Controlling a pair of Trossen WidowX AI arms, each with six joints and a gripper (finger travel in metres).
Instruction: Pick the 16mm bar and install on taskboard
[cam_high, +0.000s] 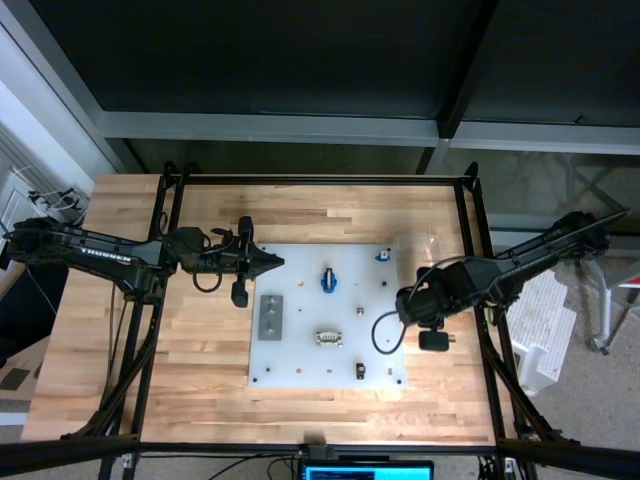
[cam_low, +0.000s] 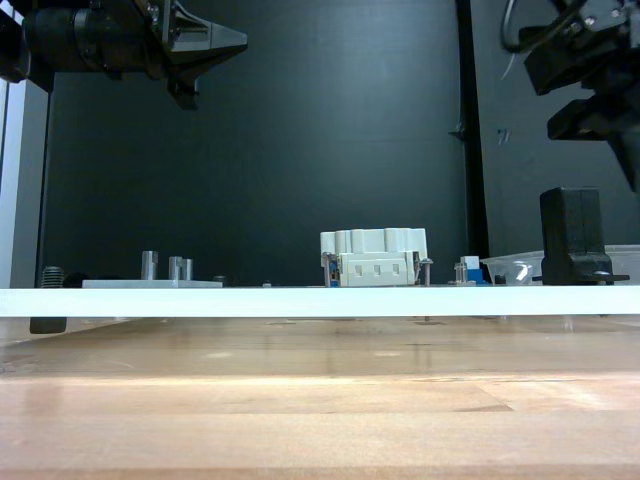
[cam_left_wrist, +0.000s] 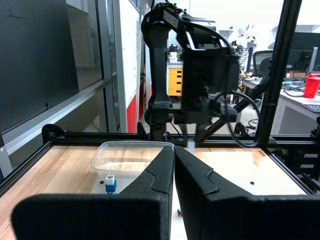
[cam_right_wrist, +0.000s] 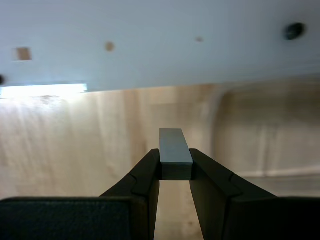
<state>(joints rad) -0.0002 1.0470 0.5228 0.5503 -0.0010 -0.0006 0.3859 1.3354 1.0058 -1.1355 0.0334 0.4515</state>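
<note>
A wooden desk (cam_high: 120, 380) is seen inside a black frame, and the white taskboard (cam_high: 300, 355) is laid flat near its middle.

The left arm is stretched in from the left edge. The left end effector (cam_left_wrist: 174, 150) is held high above the upper-left edge of the taskboard, pointing level across it, and its fingers are pressed together with nothing between them.

The right arm is bent in from the right edge. The right end effector (cam_right_wrist: 175, 167) is raised above the desk just off the right edge of the taskboard, tilted downward.

A clear plastic tray (cam_left_wrist: 125, 160) is placed on the desk by the far right corner of the taskboard.

On the board, a grey metal block (cam_high: 271, 318) is mounted at the left side. A beige connector (cam_high: 329, 340) is fixed just right of the block, and a blue knob (cam_high: 329, 280) is set farther back near the centre.

The 16mm bar (cam_right_wrist: 175, 147), a short grey rectangular piece, is clamped between the fingers of the right end effector. Its free end juts past the fingertips, and bare wood and the board's edge are seen beyond it. It is carried clear of the desk and of the board.
</note>
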